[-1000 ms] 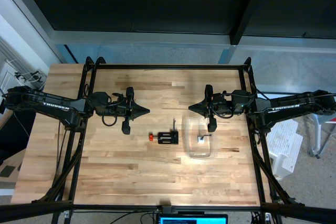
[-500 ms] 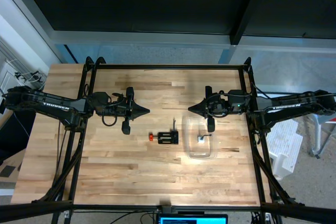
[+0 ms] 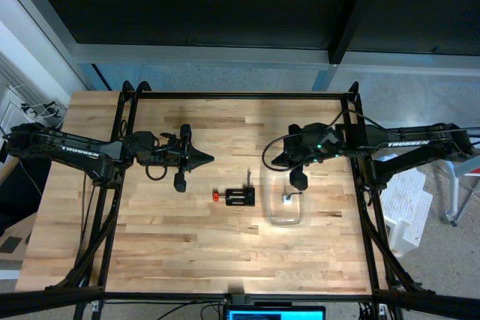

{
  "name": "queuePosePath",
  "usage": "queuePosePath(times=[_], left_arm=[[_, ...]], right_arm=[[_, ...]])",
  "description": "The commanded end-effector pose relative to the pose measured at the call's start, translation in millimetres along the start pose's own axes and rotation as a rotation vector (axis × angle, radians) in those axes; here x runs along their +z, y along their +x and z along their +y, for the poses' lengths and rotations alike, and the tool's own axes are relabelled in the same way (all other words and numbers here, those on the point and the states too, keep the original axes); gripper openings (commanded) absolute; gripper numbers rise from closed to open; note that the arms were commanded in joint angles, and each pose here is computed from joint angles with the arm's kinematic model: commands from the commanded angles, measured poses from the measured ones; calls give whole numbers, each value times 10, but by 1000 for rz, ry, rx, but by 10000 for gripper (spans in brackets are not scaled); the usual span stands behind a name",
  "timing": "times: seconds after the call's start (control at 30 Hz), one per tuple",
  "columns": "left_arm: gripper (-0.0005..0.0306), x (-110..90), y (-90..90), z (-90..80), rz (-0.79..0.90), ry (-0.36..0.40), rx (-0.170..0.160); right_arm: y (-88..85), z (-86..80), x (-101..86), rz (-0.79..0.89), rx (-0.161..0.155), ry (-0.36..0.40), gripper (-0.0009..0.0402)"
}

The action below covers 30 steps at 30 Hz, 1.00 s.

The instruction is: Pick the USB-C connector and install on taskboard

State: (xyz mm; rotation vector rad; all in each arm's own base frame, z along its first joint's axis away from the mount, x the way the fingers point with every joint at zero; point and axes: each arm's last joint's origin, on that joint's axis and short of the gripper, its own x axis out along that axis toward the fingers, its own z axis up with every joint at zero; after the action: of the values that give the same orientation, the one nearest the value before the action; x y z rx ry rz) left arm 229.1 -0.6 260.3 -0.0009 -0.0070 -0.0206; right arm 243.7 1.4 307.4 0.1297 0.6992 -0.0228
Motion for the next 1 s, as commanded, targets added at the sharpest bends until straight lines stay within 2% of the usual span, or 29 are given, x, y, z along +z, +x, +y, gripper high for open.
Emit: queuePosePath(times=[0.03, 0.63, 1.0], left_arm=[[0, 2, 0, 0, -1, 0, -1], [0, 2, 0, 0, -1, 0, 0], [0, 2, 0, 0, -1, 0, 0]], right_arm=[[44, 24, 38, 109, -2, 6, 0], [261, 214, 184, 503, -22, -22, 0], [393, 353, 55, 671, -32, -44, 0]])
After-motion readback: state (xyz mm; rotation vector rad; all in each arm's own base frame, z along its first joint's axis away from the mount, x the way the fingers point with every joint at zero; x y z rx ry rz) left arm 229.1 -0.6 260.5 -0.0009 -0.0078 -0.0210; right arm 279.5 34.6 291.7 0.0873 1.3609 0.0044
